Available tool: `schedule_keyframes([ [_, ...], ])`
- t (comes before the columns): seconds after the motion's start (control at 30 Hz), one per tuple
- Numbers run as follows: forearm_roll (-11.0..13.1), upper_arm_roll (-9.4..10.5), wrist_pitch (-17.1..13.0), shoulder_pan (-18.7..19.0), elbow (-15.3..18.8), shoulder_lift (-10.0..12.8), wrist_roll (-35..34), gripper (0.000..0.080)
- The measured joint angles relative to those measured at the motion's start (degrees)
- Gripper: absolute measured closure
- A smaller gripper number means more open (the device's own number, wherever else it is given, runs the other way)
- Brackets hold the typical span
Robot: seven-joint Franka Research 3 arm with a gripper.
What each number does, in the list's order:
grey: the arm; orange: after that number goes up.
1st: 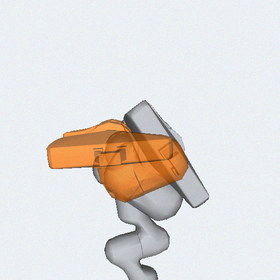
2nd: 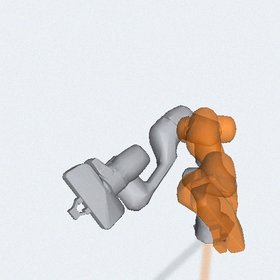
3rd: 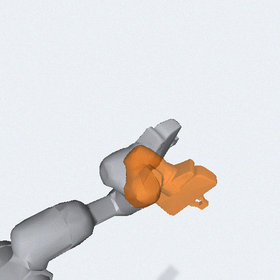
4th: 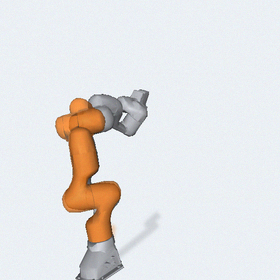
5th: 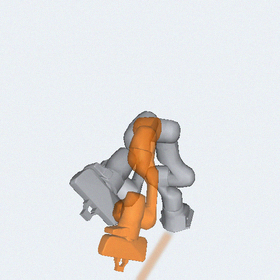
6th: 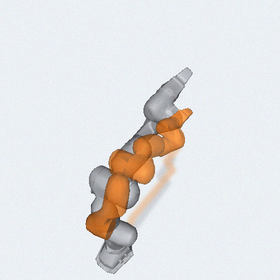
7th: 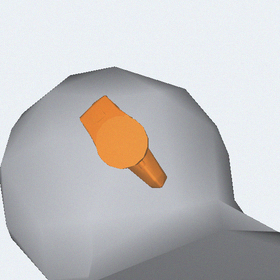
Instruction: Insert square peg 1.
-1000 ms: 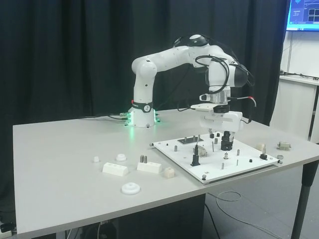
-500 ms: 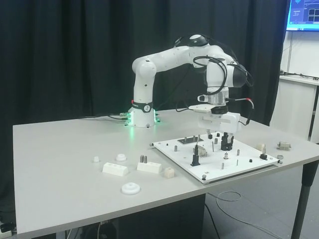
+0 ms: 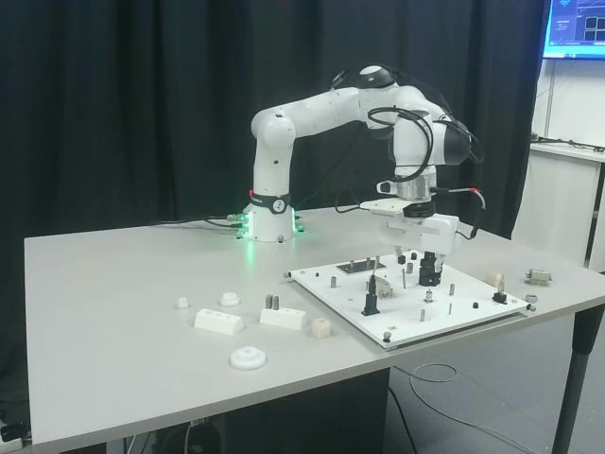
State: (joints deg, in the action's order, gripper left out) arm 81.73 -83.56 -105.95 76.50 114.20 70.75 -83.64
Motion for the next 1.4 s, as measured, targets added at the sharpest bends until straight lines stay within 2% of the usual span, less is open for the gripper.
schedule_keyframes([
  [1.4,0.0,1.36,0.1,-0.3,-0.9,0.3,0.0,0.0003],
])
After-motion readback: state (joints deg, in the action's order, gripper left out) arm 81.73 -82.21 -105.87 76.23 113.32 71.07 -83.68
